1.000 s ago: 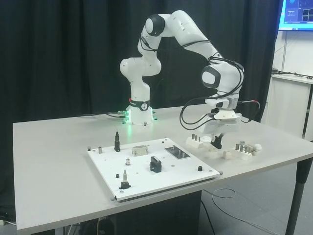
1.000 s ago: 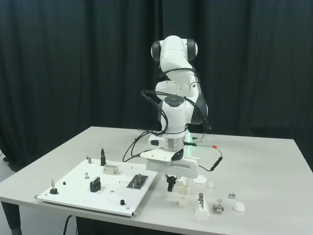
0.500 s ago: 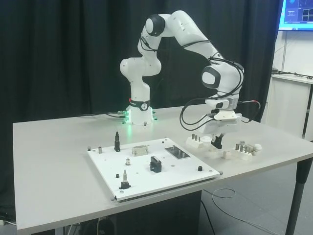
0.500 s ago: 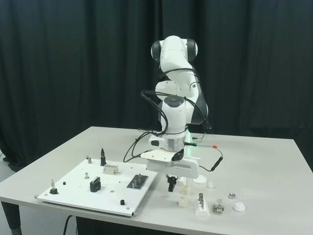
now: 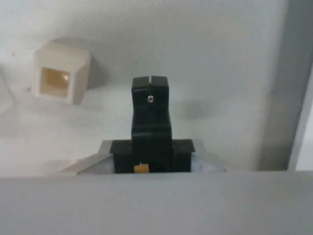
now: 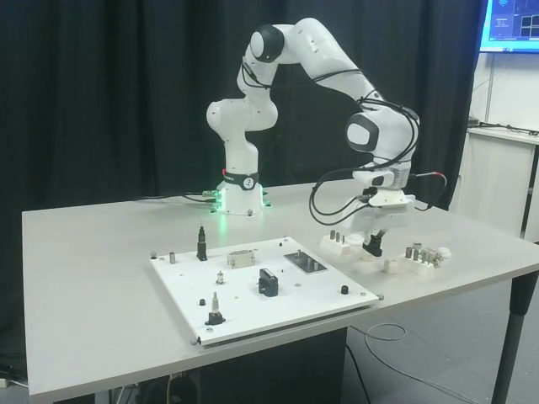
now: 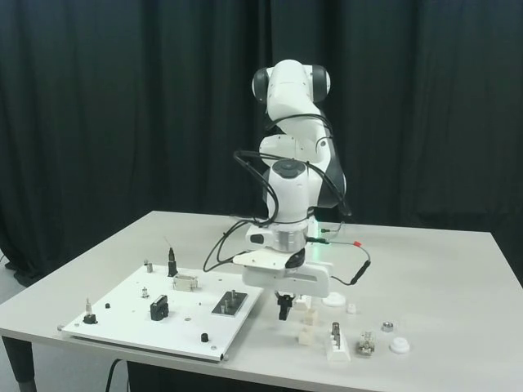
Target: Insert D-SUB.
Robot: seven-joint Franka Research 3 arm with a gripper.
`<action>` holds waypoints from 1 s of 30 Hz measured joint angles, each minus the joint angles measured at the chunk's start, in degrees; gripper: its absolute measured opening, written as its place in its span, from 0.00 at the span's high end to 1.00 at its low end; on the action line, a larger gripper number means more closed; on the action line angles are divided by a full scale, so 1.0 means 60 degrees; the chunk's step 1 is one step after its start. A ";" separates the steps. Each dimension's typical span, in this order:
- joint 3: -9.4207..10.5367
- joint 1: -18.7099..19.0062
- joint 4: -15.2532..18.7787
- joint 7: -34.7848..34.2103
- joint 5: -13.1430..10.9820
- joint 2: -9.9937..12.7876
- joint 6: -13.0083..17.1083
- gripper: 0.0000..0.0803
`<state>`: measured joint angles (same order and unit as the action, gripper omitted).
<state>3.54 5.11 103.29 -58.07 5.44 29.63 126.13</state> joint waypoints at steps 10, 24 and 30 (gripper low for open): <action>-0.0341 0.0003 -0.0293 0.0005 0.0520 -0.0010 0.0014 0.81; -0.0971 -0.0174 -0.0598 0.1047 0.1058 -0.0113 -0.0062 0.81; -0.1220 -0.0427 -0.0720 0.1288 0.1114 -0.0180 -0.0062 0.81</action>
